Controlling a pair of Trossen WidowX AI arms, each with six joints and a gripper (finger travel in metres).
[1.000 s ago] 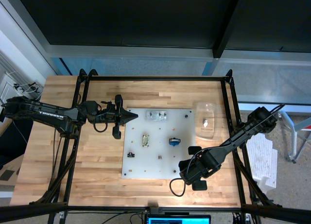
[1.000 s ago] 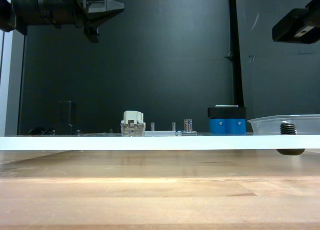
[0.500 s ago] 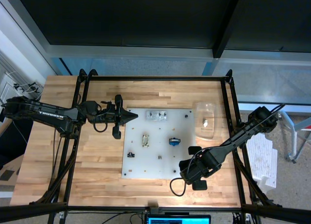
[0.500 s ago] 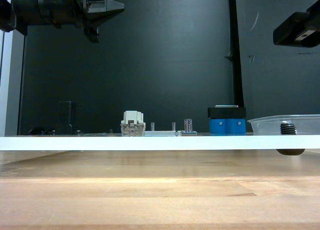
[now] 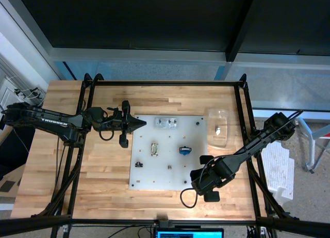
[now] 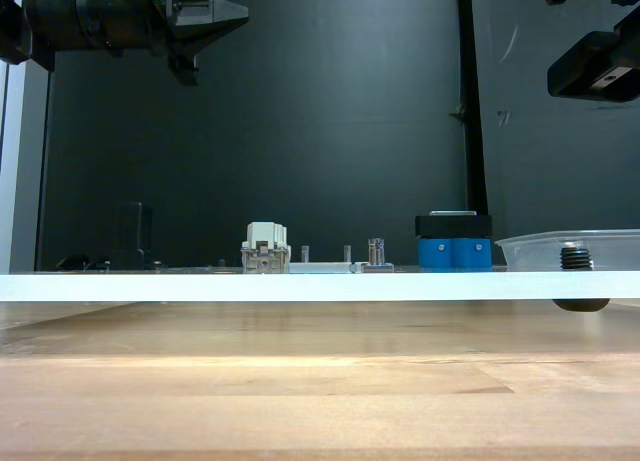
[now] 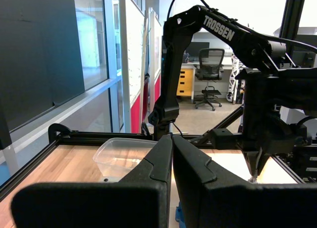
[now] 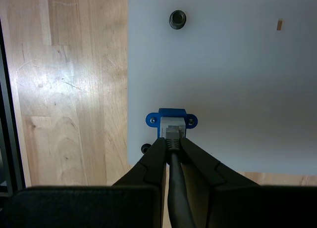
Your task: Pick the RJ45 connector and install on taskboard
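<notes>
Right tool (image 8: 172,143), above the taskboard (image 8: 237,79), clenches the RJ45 connector (image 8: 173,131). Left tool (image 7: 172,137) hovers pinched together, empty, near the taskboard's left edge. Clear tub (image 5: 218,119) holds one small part (image 5: 218,129).

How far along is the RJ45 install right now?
Done: the pick. The right gripper is shut on the RJ45 connector.
In hand: it hangs well above the taskboard, lined up with the blue fixture in the right wrist view.
Left: lowering and seating the plug.
The left gripper hangs shut over the board's left edge.
</notes>
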